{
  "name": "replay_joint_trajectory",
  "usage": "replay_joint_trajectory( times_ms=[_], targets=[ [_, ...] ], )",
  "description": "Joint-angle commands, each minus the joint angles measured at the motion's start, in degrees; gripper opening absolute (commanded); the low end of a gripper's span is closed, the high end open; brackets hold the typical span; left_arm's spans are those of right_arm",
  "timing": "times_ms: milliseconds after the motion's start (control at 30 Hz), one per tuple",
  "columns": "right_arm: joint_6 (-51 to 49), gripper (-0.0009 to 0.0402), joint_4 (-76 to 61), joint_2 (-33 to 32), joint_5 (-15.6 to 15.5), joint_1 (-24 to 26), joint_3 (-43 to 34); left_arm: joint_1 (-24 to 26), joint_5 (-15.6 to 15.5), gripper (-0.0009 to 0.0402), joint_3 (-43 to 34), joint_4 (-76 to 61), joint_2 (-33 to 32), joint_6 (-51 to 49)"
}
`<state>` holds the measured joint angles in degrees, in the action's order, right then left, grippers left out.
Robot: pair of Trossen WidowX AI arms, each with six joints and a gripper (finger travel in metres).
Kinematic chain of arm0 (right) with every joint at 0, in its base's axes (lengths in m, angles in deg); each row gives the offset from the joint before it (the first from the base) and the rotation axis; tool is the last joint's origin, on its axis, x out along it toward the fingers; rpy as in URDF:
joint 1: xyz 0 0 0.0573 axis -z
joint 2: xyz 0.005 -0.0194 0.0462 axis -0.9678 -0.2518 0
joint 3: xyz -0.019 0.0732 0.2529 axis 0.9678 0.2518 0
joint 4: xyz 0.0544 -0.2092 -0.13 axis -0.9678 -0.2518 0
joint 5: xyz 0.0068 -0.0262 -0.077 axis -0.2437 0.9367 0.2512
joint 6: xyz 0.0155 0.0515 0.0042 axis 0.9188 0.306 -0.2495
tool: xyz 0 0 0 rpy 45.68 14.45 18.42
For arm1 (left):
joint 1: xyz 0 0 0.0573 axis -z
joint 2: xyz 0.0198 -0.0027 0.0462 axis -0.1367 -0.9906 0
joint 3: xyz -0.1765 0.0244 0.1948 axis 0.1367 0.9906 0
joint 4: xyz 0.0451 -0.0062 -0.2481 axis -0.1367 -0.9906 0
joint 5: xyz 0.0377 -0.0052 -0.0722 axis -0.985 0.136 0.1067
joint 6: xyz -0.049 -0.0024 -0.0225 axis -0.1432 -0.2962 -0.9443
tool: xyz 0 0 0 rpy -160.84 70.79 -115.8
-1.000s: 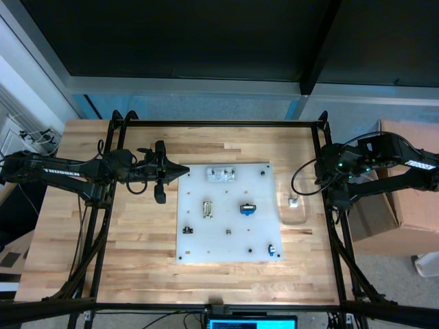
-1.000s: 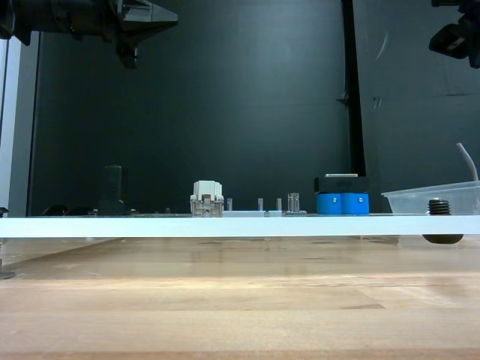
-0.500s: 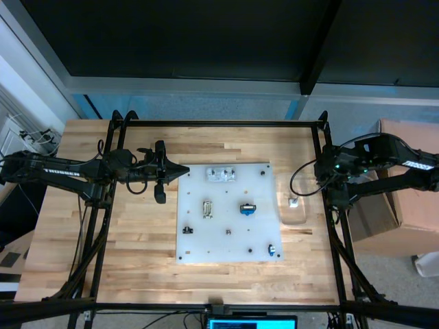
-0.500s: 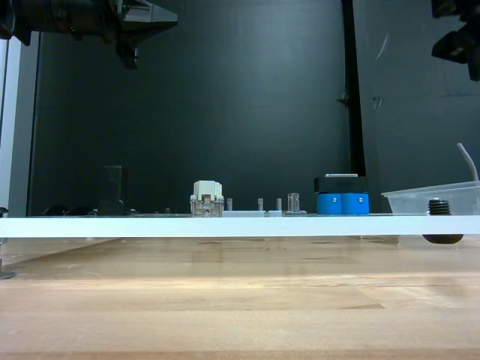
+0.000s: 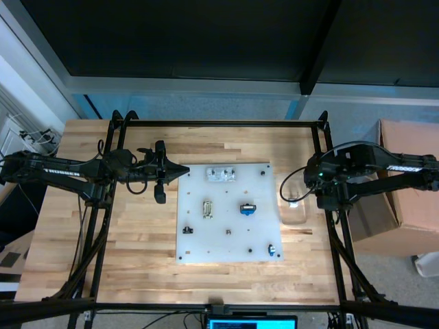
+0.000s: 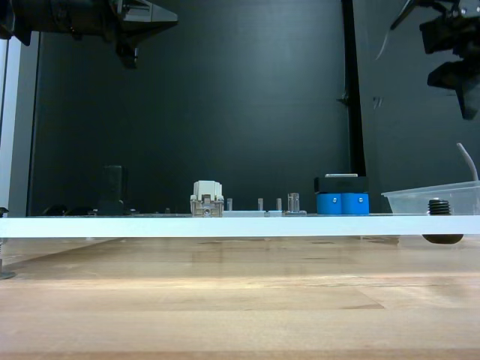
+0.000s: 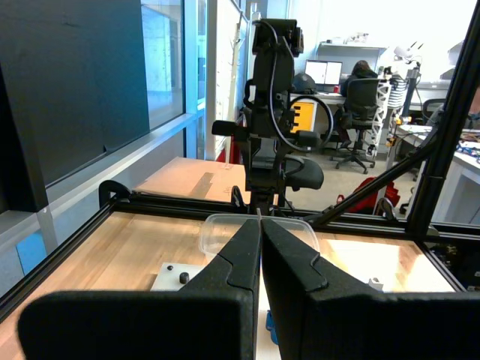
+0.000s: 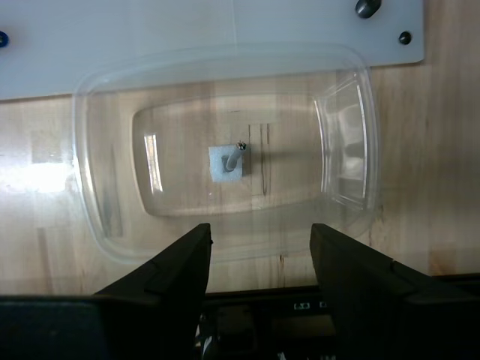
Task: Pick the RJ45 connector and install on the taskboard
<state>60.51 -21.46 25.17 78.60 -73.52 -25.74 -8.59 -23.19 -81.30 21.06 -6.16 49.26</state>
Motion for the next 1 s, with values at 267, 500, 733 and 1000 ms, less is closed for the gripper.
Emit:
replay_joint_trajectory(
  times_ms=[267,500,733,1000],
  targets=[
    [0.07,0.0207,5.86,-2.14,-0.04,0.00,6.25,-0.02,0.02,0.0000,-0.02,0.02,-0.02,0.00],
    [-0.31,0.0208,9.46,-5.16,-0.04,0.00,8.20,-0.02,0.02,0.0000,-0.02,0.02,-0.02,0.00],
    [-1.81,0.0208,10.69,-7.15,0.20,0.09,8.98,-0.02,0.02,0.0000,-0.02,0.02,-0.02,0.00],
    [-2.67,0.0208,11.76,-8.74,0.11,0.90,9.33,-0.02,0.02,0.0000,-0.02,0.02,-0.02,0.00]
  ],
)
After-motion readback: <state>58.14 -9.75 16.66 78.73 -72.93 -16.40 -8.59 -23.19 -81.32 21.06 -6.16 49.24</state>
